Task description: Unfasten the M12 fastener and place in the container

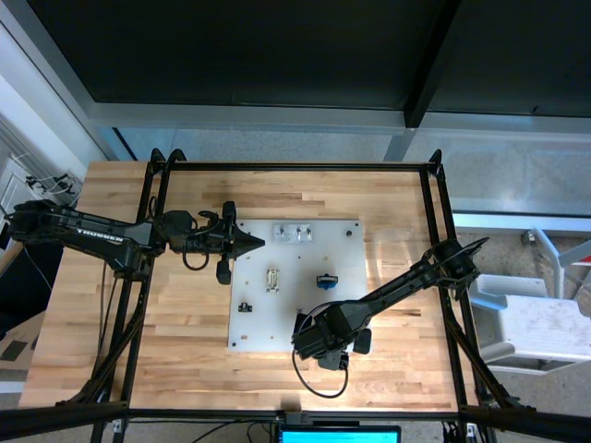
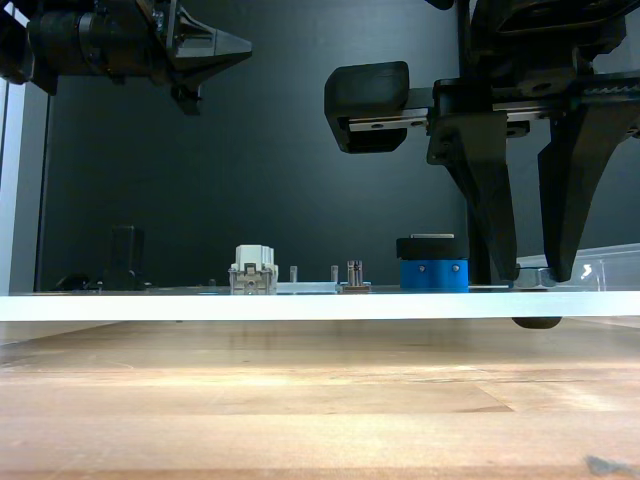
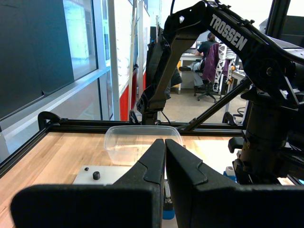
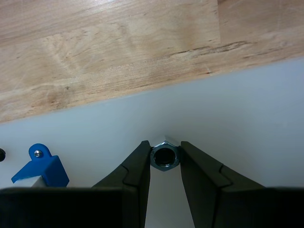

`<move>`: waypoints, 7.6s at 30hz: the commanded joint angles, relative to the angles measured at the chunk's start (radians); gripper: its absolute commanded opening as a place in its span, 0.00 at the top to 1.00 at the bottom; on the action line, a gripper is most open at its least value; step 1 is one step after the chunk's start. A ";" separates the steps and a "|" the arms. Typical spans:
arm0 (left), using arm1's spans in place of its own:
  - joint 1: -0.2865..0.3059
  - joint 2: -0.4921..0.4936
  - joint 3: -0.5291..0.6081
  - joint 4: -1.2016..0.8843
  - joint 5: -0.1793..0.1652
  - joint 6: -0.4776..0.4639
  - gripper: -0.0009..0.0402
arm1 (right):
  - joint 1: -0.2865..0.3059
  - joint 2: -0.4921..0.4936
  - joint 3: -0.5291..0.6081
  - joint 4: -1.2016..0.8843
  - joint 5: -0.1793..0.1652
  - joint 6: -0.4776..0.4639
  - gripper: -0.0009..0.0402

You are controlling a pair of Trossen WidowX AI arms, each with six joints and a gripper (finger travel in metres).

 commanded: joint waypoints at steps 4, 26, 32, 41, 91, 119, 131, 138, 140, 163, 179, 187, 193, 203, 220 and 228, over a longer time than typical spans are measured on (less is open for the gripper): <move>0.000 0.000 0.000 0.000 0.000 0.000 0.98 | 0.002 0.001 0.000 0.001 0.002 0.001 0.82; 0.000 0.000 0.000 0.000 0.000 0.000 0.98 | 0.023 -0.073 0.035 -0.071 0.000 0.437 0.50; 0.000 0.000 0.000 0.000 0.000 0.000 0.98 | 0.029 -0.095 0.034 -0.070 -0.035 0.907 0.69; 0.000 0.000 0.000 0.000 0.000 0.000 0.98 | 0.051 -0.095 0.002 -0.012 -0.034 1.320 0.96; 0.000 0.000 0.000 0.000 0.000 0.000 0.98 | 0.045 -0.097 -0.144 0.124 0.028 1.468 0.98; 0.000 0.000 0.000 0.000 0.000 0.000 0.98 | 0.045 -0.178 -0.132 0.051 -0.050 1.508 0.98; 0.000 0.000 0.000 0.001 0.000 0.000 0.98 | 0.047 -0.100 -0.138 0.163 -0.044 1.468 0.98; 0.000 0.000 0.000 0.001 0.000 0.000 0.98 | 0.042 -0.100 -0.139 0.150 -0.022 1.469 0.98; 0.000 0.000 0.000 0.000 0.000 0.000 0.98 | 0.040 -0.100 -0.139 0.138 -0.001 1.469 0.98; 0.000 0.000 0.000 0.000 0.000 0.000 0.98 | 0.038 -0.116 -0.123 -0.051 0.294 1.522 0.98; 0.000 0.000 0.000 0.000 0.000 0.000 0.98 | 0.038 -0.162 -0.085 -0.036 -0.015 1.521 0.98; 0.000 0.000 0.000 0.000 0.000 0.000 0.98 | 0.039 -0.132 -0.088 0.061 -0.042 1.529 0.98; 0.000 0.000 0.000 0.000 0.000 0.000 0.98 | 0.042 -0.085 -0.088 0.108 -0.025 1.529 0.98; 0.000 0.000 0.000 0.000 0.000 0.000 0.98 | 0.041 -0.064 -0.090 0.120 -0.024 1.521 0.98; 0.000 0.000 0.000 0.000 0.000 0.000 0.98 | 0.039 -0.066 -0.090 0.090 0.010 1.520 0.98; 0.000 0.000 0.000 0.001 0.000 0.000 0.98 | 0.039 -0.103 -0.090 -0.063 0.289 1.624 0.98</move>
